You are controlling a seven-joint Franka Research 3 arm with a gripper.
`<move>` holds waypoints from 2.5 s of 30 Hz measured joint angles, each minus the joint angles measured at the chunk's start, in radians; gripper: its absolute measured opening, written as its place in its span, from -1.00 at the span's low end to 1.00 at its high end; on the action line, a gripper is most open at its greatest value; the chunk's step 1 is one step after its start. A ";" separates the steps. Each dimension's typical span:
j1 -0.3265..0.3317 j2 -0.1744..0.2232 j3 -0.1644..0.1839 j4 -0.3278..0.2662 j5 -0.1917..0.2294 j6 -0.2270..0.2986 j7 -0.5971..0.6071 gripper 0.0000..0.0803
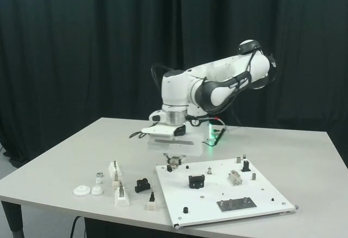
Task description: Insert waterproof.
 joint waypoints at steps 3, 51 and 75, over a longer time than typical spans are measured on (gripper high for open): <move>0.029 -0.001 0.000 0.004 0.000 0.000 -0.001 -0.22; 0.295 -0.023 0.067 0.063 -0.061 0.083 -0.157 -0.22; 0.350 -0.027 0.079 0.073 -0.081 0.065 -0.033 -0.22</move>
